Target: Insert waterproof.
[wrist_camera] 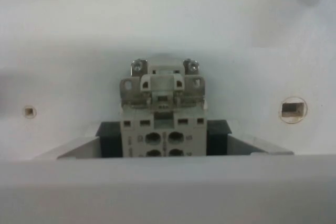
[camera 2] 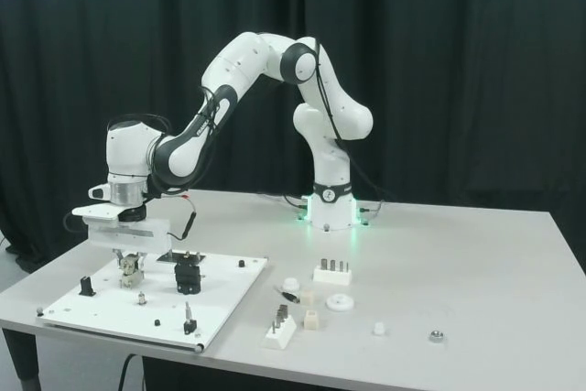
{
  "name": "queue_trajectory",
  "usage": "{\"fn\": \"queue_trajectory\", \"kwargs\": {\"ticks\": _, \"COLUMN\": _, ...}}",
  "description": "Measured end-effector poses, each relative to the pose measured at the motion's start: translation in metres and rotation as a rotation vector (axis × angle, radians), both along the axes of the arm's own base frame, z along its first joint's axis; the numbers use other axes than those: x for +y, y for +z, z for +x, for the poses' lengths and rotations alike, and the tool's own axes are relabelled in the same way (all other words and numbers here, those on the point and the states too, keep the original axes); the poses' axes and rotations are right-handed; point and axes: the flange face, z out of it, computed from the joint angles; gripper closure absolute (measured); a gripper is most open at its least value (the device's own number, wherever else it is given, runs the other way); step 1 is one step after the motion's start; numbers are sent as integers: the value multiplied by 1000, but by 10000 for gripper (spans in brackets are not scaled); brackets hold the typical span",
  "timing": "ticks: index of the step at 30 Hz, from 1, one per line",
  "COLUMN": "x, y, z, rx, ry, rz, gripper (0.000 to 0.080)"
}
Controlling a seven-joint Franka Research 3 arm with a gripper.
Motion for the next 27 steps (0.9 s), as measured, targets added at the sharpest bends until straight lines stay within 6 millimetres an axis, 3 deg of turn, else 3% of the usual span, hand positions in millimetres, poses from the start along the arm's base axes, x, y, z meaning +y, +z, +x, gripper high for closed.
{"fn": "queue_trajectory", "kwargs": {"ticks": 27, "x": 1, "y": -4, "z": 1, "rx": -6, "ry": -15, "rz": -10, "gripper": 486}}
